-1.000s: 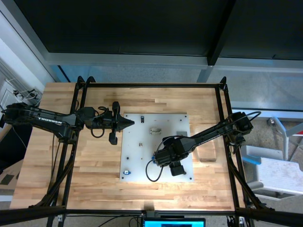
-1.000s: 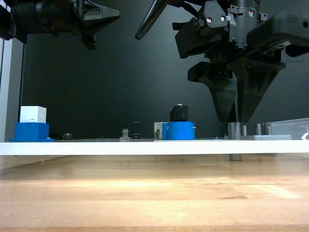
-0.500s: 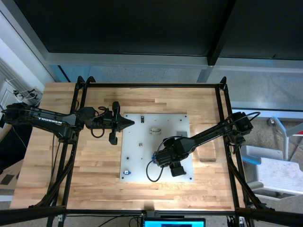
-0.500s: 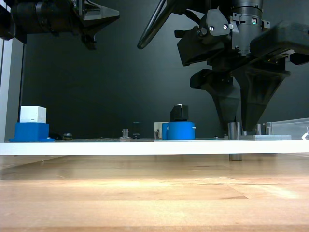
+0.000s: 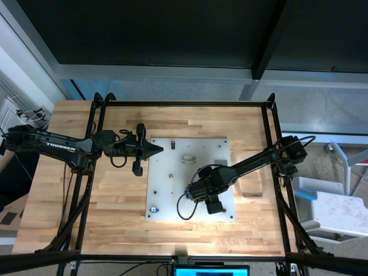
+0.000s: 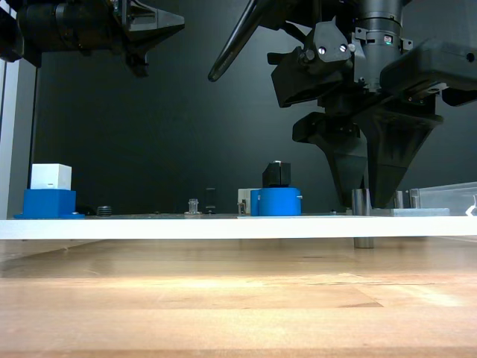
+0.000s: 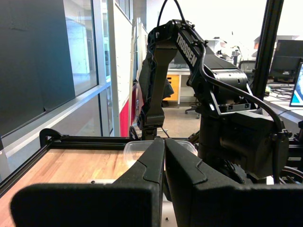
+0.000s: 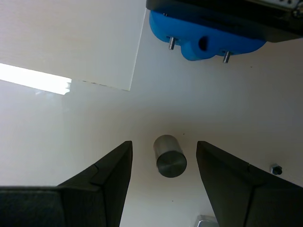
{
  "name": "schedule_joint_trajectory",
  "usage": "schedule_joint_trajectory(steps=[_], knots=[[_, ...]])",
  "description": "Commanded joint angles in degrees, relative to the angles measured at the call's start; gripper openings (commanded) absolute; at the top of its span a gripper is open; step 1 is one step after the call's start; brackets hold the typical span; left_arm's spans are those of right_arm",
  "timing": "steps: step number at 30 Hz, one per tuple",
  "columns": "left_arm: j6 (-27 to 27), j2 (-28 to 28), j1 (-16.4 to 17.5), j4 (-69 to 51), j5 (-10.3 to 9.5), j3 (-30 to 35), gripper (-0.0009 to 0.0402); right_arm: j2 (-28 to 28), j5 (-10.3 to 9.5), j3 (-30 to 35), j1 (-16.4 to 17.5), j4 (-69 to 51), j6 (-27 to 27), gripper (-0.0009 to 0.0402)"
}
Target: Pick the 16mm cylinder and place it in the container
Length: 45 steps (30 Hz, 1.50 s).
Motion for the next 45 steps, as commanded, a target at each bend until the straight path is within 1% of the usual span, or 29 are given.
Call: schedule_joint_trajectory(steps=[1,10,20,26,32,45], knots=[[0.02,0.02,0.00,0.00,0.00,0.02,0.0000,-0.02,-0.02,-0.07,-0.13,0.11,-0.09,0.0174],[0.02,0.02,0.00,0.00,0.00,0.02,0.0000,-0.02,0.02,-0.13,-0.26,0.11,-0.11,0.0123],[0.02,0.04,0.00,0.00,0.00,0.02,0.0000,-0.02,0.07,-0.13,-0.28,-0.02,-0.11,0.0057],[0.02,0.02,0.00,0.02,0.00,0.02,0.0000,-0.15,0.04,-0.04,-0.28,-0.66,-0.11,0.0028],[0.02,0.02,0.02,0.00,0.00,0.02,0.0000,-0.61,0.02,-0.04,-0.26,-1.05,-0.13,0.0015],[0.02,0.02,0.02,0.00,0.00,0.02,0.0000,-2.95,0.04,-0.04,-0.24,-2.93,-0.13,0.0016]])
